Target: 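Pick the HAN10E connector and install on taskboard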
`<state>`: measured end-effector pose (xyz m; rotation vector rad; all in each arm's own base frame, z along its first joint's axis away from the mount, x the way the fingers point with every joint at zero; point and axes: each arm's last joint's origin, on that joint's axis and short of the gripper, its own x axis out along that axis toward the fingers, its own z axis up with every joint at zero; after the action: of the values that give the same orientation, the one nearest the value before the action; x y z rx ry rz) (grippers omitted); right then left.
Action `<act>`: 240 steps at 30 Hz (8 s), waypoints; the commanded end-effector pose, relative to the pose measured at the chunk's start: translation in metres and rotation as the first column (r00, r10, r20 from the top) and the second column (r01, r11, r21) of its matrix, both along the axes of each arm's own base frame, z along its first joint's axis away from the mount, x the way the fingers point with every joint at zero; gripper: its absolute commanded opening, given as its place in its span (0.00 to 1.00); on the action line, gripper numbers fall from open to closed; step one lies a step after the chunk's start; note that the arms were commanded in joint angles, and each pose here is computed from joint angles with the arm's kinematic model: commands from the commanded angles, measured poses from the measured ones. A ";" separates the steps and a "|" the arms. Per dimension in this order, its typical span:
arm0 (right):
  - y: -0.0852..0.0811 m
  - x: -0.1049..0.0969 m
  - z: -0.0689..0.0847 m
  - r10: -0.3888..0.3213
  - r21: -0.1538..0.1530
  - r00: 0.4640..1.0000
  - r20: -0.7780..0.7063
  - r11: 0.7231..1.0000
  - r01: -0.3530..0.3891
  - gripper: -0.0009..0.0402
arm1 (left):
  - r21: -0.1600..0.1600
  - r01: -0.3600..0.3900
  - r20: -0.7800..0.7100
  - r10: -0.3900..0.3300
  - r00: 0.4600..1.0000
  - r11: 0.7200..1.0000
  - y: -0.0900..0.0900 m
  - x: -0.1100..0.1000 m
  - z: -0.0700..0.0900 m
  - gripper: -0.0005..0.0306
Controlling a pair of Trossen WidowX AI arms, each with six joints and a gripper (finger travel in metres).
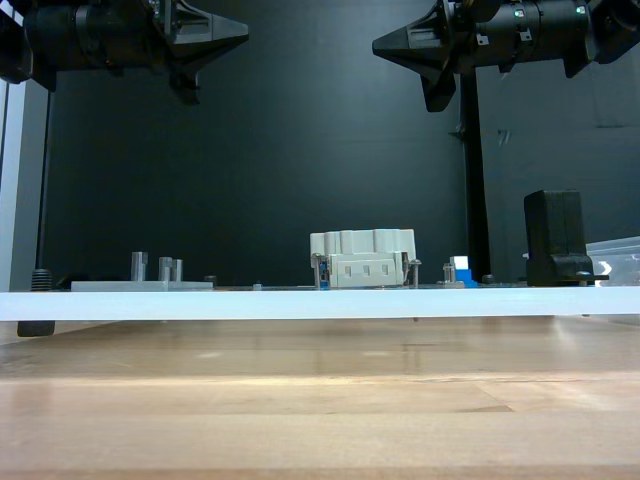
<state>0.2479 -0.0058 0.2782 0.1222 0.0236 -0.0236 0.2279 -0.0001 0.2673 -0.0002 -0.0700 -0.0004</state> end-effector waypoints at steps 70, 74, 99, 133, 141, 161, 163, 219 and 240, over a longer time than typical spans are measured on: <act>0.067 -0.061 -0.004 0.058 0.035 0.232 -0.971 0.994 -0.103 0.02 | 0.000 0.000 0.000 0.000 1.000 1.000 0.000 0.000 0.000 0.02; 0.073 -0.059 -0.010 0.049 0.029 0.190 -0.981 0.994 -0.108 0.02 | 0.000 0.000 0.000 0.000 1.000 1.000 0.000 0.000 0.000 0.02; 0.091 -0.046 -0.044 -0.003 -0.032 0.177 -0.984 0.986 -0.161 0.62 | 0.000 0.000 0.000 0.000 1.000 1.000 0.000 0.000 0.000 0.02; 0.094 -0.048 -0.109 0.038 0.000 0.186 -0.982 0.981 -0.196 0.62 | 0.000 0.000 0.000 0.000 1.000 1.000 0.000 0.000 0.000 0.02; 0.091 -0.045 -0.118 0.033 -0.004 0.179 -0.983 0.980 -0.201 0.62 | 0.000 0.000 0.000 0.000 1.000 1.000 0.000 0.000 0.000 0.02; 0.090 -0.047 -0.122 0.036 0.001 0.176 -0.984 0.981 -0.192 0.34 | 0.000 0.000 0.000 0.000 1.000 1.000 0.000 0.000 0.000 0.02; 0.090 -0.047 -0.122 0.036 0.002 0.175 -0.984 0.982 -0.191 0.28 | 0.000 0.000 0.000 0.000 1.000 1.000 0.000 0.000 0.000 0.02; 0.100 0.012 -0.019 0.028 0.005 0.205 -0.978 0.994 -0.110 0.04 | 0.000 0.000 0.000 0.000 1.000 1.000 0.000 0.000 0.000 0.02; 0.121 0.119 -0.024 0.004 -0.013 0.153 -0.988 0.994 -0.106 0.04 | 0.000 0.000 0.000 0.000 1.000 1.000 0.000 0.000 0.000 0.02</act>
<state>0.3621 0.1143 0.2552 0.0043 1.4331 -0.0309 0.2279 0.0000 0.2671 0.0002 -0.0692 0.0004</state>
